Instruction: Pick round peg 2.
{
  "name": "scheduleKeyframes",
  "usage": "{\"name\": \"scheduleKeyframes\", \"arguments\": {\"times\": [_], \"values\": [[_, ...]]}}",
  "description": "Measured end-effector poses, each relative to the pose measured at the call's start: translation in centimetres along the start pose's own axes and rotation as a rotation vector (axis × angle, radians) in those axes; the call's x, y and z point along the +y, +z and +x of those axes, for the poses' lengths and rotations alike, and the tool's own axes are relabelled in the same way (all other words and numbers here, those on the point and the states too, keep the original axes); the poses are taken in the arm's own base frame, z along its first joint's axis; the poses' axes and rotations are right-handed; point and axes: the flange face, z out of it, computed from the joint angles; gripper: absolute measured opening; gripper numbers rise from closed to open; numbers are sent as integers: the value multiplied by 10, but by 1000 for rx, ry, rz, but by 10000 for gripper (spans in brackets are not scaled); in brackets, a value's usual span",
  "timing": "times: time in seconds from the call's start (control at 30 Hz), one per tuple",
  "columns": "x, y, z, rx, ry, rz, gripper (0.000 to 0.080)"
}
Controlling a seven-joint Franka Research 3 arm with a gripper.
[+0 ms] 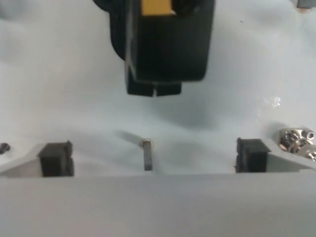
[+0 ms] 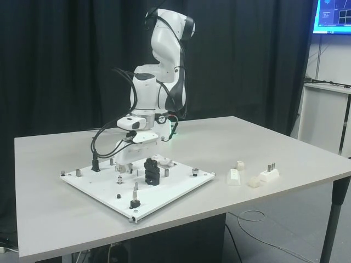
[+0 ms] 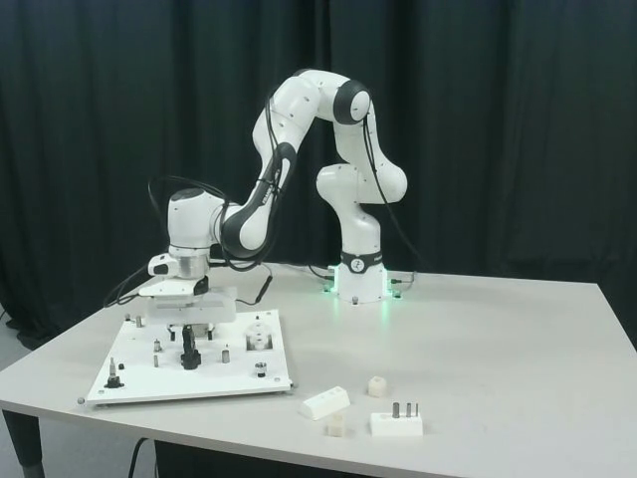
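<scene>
Gripper spread wide around the upright round peg, peg base hidden

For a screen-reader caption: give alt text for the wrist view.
The open gripper straddles a thin upright round peg on the white board, its black fingertips apart on either side. A black block stands beyond.

Peg looks like smooth dull metal. Board white, matt, smooth; fixture black matt plastic. Nuts shiny metal.
</scene>
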Motion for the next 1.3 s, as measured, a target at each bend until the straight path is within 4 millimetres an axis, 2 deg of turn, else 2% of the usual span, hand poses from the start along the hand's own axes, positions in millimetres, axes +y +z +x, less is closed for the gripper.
{"name": "scheduleKeyframes", "arguments": {"times": [0.1,0.13,0.47,0.5,0.63,1.3], "values": [[1,-1,0,0,2,-1,616],[1,-1,0,0,2,-1,770],[4,-3,1,-6,10,1,770],[4,-3,2,-7,12,1,793],[5,-4,3,-4,25,0,800],[17,-15,11,23,48,-10,800]]}}
